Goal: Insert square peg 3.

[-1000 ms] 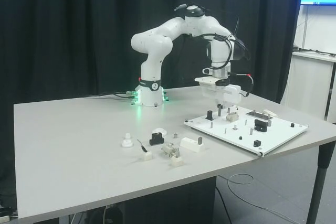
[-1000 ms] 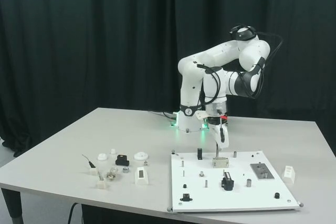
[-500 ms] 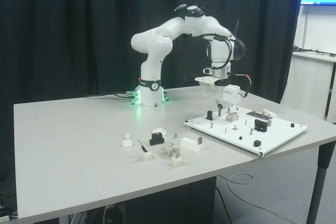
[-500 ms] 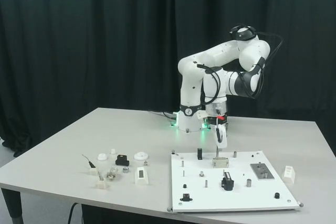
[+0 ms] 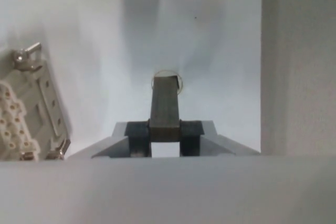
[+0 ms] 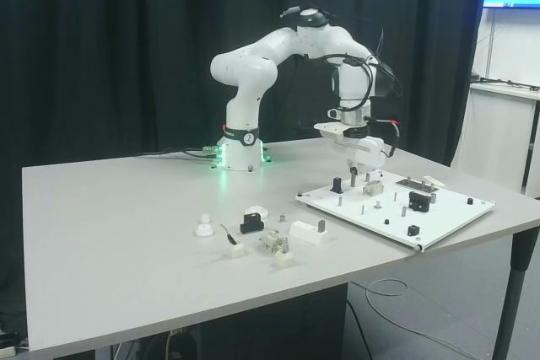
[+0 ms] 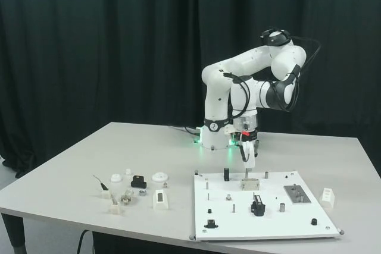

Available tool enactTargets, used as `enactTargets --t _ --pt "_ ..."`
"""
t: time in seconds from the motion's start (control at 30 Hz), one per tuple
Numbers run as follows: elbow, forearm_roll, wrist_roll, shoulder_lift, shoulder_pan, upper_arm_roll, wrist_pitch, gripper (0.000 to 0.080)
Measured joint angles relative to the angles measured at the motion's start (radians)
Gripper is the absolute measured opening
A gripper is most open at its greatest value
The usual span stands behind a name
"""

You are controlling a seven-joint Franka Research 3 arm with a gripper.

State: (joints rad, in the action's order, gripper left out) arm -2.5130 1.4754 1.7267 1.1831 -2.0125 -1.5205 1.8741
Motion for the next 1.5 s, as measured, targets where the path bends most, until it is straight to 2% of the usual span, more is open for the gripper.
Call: enactTargets --t 0.7,1.2,1.5 --pt "-0.010 0.006 0.118 0.000 -0.016 0.004 0.026 0.0111" --pt "-0.012 0.006 0.116 0.000 -0.021 0.005 0.032 0.0111" --pt "-0.013 0.005 0.060 0.000 -0.022 0.005 0.032 0.0111"
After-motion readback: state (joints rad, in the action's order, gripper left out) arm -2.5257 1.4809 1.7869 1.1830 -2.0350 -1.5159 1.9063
